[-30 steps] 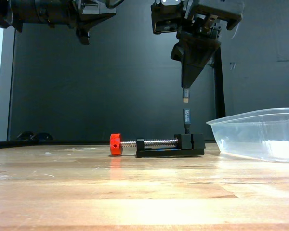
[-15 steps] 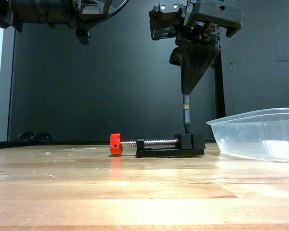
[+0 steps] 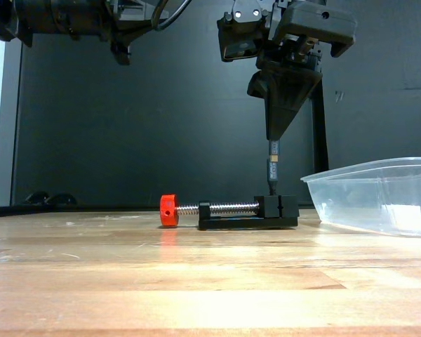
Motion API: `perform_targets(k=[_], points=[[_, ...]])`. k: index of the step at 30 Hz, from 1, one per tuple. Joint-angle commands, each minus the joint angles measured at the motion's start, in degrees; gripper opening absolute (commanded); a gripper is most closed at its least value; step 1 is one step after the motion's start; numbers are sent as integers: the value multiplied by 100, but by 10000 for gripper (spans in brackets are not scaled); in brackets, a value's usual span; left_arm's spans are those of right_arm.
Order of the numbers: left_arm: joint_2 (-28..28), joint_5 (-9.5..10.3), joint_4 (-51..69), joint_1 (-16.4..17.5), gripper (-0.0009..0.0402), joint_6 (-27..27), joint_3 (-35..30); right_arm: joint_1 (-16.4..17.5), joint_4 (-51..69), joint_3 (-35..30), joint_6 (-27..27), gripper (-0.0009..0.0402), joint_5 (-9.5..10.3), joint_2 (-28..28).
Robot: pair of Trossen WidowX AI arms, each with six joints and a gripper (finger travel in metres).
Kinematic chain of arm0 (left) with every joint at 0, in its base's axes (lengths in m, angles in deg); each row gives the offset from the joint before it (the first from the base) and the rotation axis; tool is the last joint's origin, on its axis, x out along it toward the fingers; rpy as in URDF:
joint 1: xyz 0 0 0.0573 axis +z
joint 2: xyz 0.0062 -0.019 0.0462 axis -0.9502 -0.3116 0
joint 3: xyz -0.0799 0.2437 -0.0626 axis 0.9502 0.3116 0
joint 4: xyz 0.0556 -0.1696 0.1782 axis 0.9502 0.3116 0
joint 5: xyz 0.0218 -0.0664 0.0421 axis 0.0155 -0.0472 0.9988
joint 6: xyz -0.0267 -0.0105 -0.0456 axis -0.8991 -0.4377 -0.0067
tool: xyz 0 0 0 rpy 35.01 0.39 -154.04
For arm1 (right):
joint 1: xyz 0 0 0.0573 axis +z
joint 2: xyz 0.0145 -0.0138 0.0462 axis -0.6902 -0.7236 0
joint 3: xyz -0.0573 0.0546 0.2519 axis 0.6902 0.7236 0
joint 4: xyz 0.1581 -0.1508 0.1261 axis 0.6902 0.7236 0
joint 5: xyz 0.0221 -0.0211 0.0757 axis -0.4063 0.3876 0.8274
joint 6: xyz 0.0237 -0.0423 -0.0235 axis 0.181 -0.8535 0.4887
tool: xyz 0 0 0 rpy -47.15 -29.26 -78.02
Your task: Pick the usb-c connector and install on the hub
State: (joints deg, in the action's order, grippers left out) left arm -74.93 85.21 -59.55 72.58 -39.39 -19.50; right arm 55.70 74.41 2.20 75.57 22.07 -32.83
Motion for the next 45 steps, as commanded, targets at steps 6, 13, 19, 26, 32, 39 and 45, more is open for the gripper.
perform_targets(k=[6, 13, 19, 26, 32, 39, 45], points=[[0, -2, -2, 0, 0, 2, 0, 2, -22, -2, 7, 2, -7, 7], [0, -2, -4, 0, 0, 2, 0, 4, -24, -2, 7, 2, -7, -9], [0, -2, -2, 2, 0, 2, 0, 2, -24, -2, 7, 2, -7, -9], [0, -2, -2, 2, 0, 2, 0, 7, -26, -2, 4, 2, -7, -9], [0, -2, -2, 2, 0, 2, 0, 7, -52, 7, 4, 2, -4, -98], [0, -2, -2, 2, 0, 2, 0, 9, -94, 31, 4, 2, -4, -125], [0, -2, -2, 2, 0, 2, 0, 9, -92, 31, 7, 2, -4, -125]])
